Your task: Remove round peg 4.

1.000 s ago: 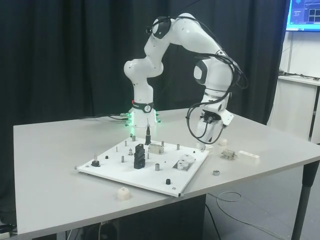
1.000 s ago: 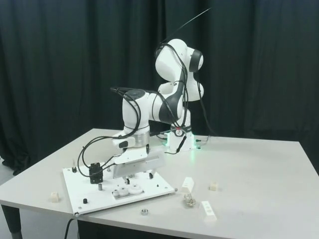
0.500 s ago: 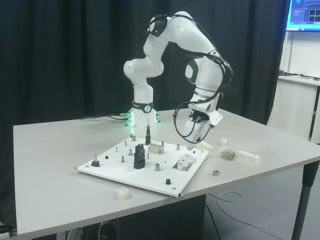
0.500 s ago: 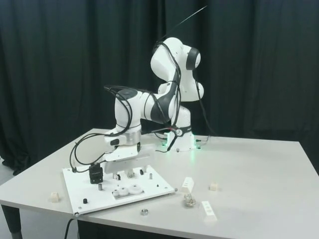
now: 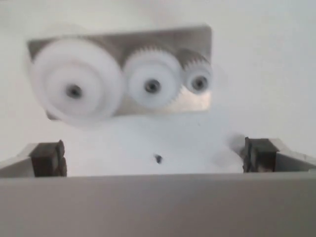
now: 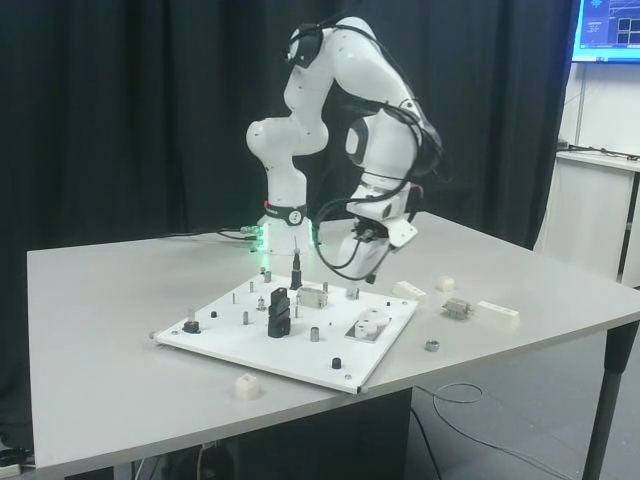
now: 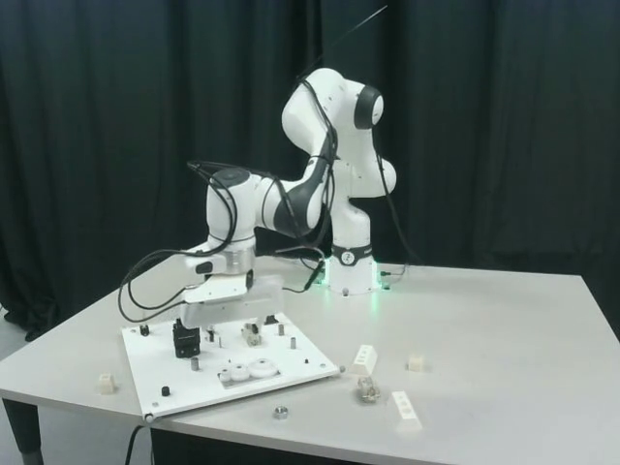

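The white board (image 6: 300, 350) carries several small grey pegs, among them one (image 6: 355, 293) near its far edge and one (image 6: 315, 333) in the middle; I cannot tell which is round peg 4. My gripper (image 6: 365, 272) hangs a little above the board's far right part, also seen over the board (image 7: 145, 373) as gripper (image 7: 228, 312). In the wrist view the gripper (image 5: 153, 157) is open, with the fingertips (image 5: 47, 159) far apart and nothing between them. Beyond them lies a grey plate (image 5: 197, 39) with three white gears (image 5: 152, 79).
A black block (image 6: 278, 310) stands mid-board, and the gear plate (image 6: 368, 322) lies near its right edge. White blocks (image 6: 409, 291) (image 6: 497, 311), a grey connector (image 6: 458, 307) and a nut (image 6: 432, 345) lie on the table right of the board. Another white block (image 6: 246, 386) sits in front.
The arm has swung from the table beside the board's right corner to above the board, rising slightly. The gripper carries nothing.
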